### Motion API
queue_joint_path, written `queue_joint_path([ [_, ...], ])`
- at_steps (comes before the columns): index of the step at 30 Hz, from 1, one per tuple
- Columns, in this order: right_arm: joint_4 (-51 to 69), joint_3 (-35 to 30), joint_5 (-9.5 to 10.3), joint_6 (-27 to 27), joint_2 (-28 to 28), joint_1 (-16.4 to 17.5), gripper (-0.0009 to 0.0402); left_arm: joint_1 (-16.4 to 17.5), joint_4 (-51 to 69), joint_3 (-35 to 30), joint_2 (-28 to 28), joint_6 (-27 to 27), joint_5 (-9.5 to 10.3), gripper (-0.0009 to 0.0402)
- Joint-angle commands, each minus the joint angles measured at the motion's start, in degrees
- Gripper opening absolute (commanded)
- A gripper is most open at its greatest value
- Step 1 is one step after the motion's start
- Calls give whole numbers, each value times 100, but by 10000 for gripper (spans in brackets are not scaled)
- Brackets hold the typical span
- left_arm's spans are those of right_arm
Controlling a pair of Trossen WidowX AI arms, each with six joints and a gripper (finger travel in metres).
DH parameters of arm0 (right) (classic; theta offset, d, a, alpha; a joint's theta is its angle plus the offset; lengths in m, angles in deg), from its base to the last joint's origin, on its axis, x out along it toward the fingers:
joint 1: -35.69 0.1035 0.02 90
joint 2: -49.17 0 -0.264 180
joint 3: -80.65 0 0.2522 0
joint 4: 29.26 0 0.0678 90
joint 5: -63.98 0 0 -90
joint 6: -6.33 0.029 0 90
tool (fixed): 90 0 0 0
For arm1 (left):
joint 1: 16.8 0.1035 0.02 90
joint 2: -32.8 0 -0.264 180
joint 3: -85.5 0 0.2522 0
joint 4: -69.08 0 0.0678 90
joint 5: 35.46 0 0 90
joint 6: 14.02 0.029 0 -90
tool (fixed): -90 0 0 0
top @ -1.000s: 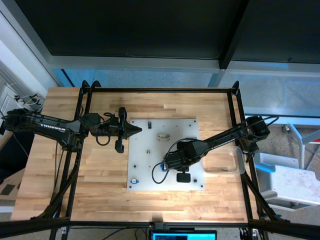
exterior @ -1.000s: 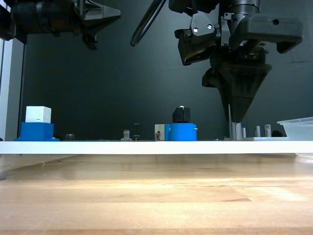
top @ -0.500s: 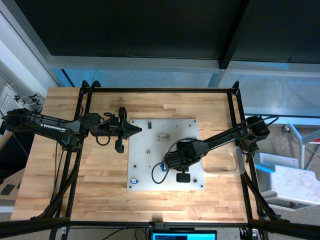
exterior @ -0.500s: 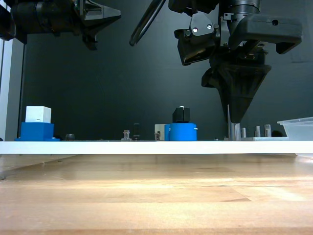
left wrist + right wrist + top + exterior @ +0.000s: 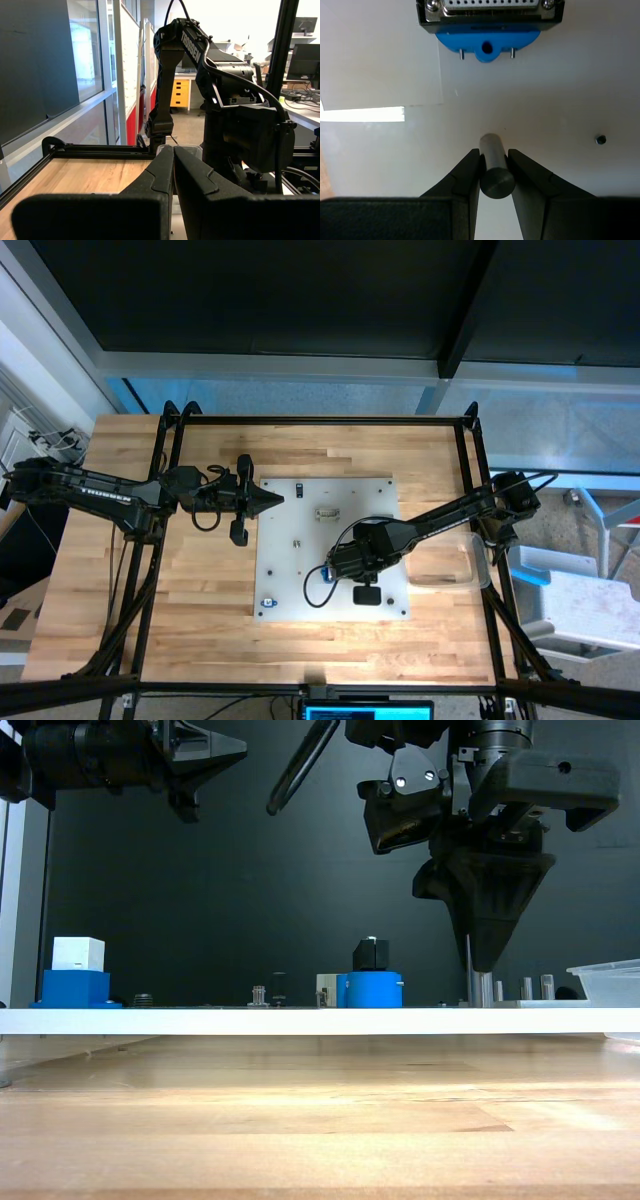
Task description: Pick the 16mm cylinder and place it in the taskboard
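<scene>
two hands show, only one at work. the right hand (image 5: 493, 159) is clenched on the short dark grey metal cylinder (image 5: 495, 172), its black fingers (image 5: 465, 175) pinching the peg's sides. it hangs tip-down over the flat white square taskboard (image 5: 570, 85), right of the board's middle in the high view. the peg points at bare white plate near the blue plastic fitting (image 5: 487, 42), which carries a grey multi-pin connector (image 5: 490, 7).

from the low view the right hand's tip sits close above the board. i cannot tell whether the peg's lower end touches the plate or has entered a hole, since the peg hides the spot beneath it. the left hand (image 5: 268, 498) is shut on nothing, held high over the board's left edge, well apart from the work.

by my reading the pick is done and the placing is in hand. the next move calls for lining the peg upright over its hole, lowering it straight, and letting go only once it is seated. a tilt would likely jam it at the rim.
</scene>
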Motion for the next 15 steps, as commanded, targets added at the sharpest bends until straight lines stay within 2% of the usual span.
queue_joint_path([
  [1, 15, 2, -7, -4, 0, 0, 7, 0, 0, 0, -2, 2, 0, 0],
  [15, -74, 66, -2, -7, 0, 2, 7, 0, 0, 0, -2, 2, 0, 0],
])
